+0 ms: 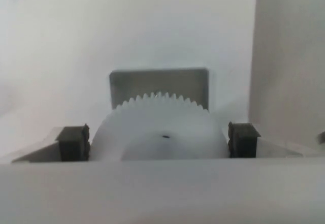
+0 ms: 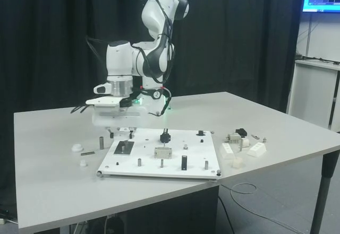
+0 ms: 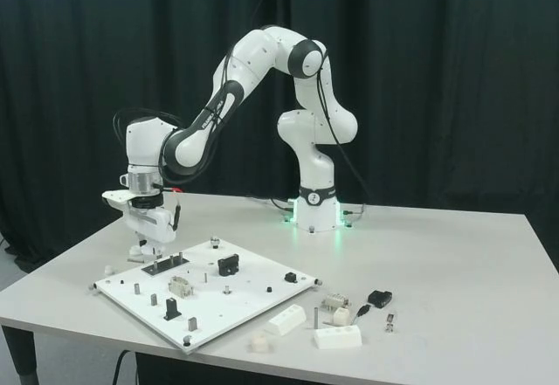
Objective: Place large gear.
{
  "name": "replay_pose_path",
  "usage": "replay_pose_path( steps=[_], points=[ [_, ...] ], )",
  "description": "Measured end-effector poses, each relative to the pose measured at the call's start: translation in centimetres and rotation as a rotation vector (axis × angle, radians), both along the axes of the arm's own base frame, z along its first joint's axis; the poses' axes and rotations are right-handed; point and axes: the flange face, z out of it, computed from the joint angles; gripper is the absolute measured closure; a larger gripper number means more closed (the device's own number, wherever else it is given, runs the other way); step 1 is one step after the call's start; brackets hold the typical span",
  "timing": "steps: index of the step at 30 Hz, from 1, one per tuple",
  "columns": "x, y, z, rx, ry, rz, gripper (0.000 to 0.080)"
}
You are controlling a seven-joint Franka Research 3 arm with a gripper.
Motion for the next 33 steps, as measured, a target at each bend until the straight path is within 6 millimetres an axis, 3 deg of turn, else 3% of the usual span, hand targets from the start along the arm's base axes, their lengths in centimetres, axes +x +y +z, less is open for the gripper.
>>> replay_pose_path(
  steps=[13,33],
  points=[
    [0.1,-3.1,1.6,-0.134,-0.055,0.036,0.0207],
    [-0.9,-11.3,2.8,-0.193,-0.016,0.2,0.0207]
  ],
)
